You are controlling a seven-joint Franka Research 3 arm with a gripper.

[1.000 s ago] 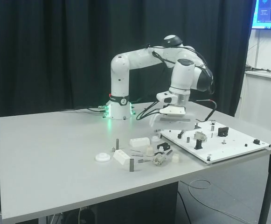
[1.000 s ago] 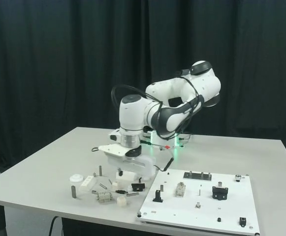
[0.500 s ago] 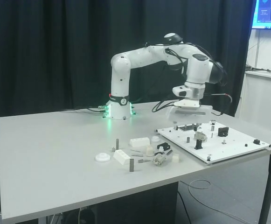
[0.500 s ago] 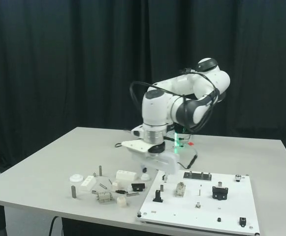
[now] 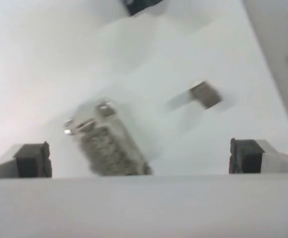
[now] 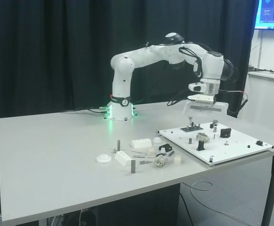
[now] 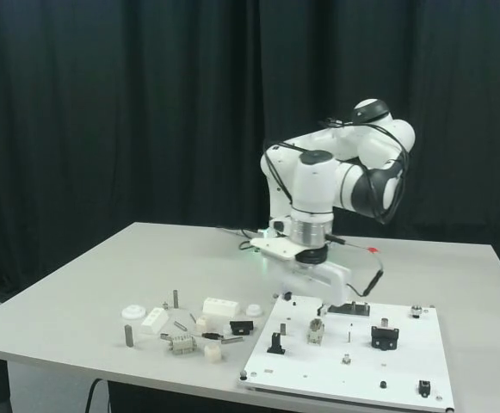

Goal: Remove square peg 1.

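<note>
White arm's two-fingered gripper [image 5: 139,157] hovering above the white square board [image 6: 240,143] near its rear edge, black-tipped fingers [image 5: 32,159] spread wide and empty, small grey square peg [image 5: 205,94] upright on the board between them, untouched, open board surface around it.

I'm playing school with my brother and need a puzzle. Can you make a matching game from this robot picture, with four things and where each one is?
Things:
1. gripper
2. white round disc
3. black block
4. green light

Places:
A. lying on the grey table, off the board
B. at the foot of the arm
C. hanging open above the white board
D. standing on the white board

Pairs: 1-C, 2-A, 3-D, 4-B
</note>
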